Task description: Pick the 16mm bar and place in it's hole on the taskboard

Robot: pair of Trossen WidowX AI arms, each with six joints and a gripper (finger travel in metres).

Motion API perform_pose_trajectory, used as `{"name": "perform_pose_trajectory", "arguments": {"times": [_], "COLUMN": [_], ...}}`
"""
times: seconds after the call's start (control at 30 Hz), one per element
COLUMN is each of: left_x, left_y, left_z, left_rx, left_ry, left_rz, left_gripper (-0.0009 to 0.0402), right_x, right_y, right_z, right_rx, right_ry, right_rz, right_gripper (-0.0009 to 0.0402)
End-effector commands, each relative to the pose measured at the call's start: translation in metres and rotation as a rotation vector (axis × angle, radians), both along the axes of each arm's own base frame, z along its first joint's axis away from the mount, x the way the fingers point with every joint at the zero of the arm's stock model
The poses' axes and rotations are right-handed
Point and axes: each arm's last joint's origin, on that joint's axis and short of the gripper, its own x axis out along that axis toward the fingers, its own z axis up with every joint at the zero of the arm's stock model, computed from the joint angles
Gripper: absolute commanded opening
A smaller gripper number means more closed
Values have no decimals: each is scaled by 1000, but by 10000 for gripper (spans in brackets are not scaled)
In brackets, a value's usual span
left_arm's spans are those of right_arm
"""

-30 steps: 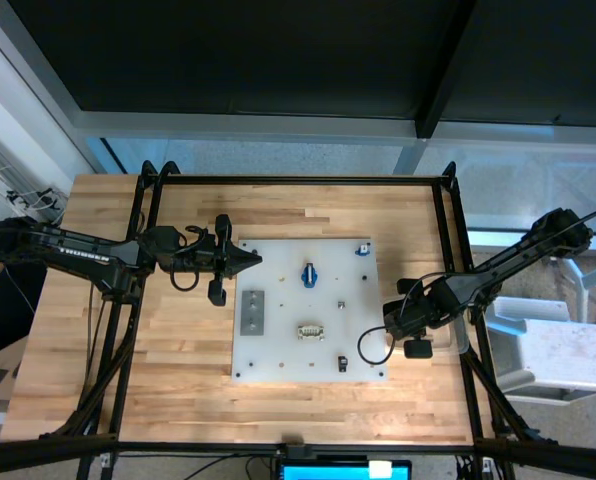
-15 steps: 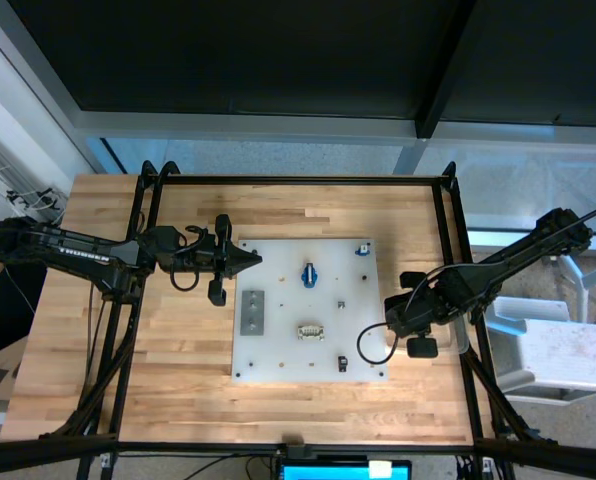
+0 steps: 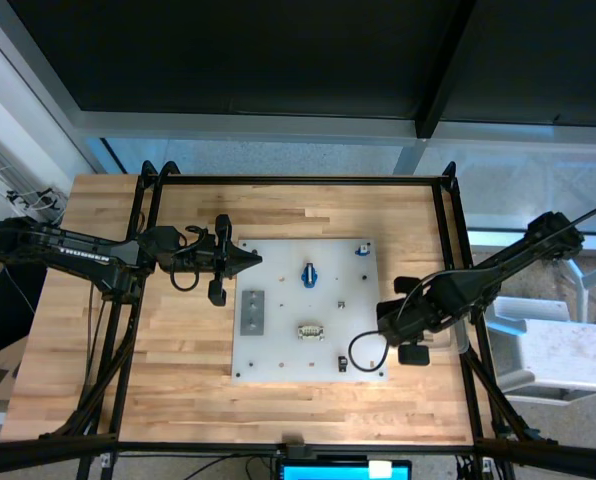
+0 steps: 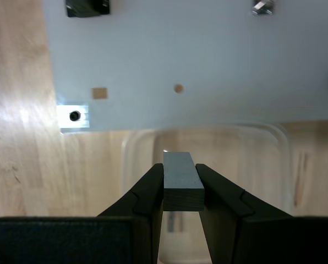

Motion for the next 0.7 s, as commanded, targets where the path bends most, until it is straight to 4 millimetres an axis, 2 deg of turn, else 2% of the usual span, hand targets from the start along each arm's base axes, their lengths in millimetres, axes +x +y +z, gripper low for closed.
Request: {"name": "perform_pose_trajectory", "arguments": {"times": [0.03, 0.27, 0.7], "left_x": [0, 0, 0], "left_y": [0, 0, 0], "left_z": [0, 0, 0], "left_rx": [0, 0, 0], "left_ry": [0, 0, 0], "left_rz": [0, 0, 0], "left_gripper": [0, 0, 0], "right_x": [10, 27, 42], "right_y": [8, 28, 53], "right_z": [-2, -14, -32], "right_rx": [7, 7, 12], "right_ry": [-8, -7, 4], "right_rz": [3, 29, 20], "right_gripper": [1, 1, 1]}}
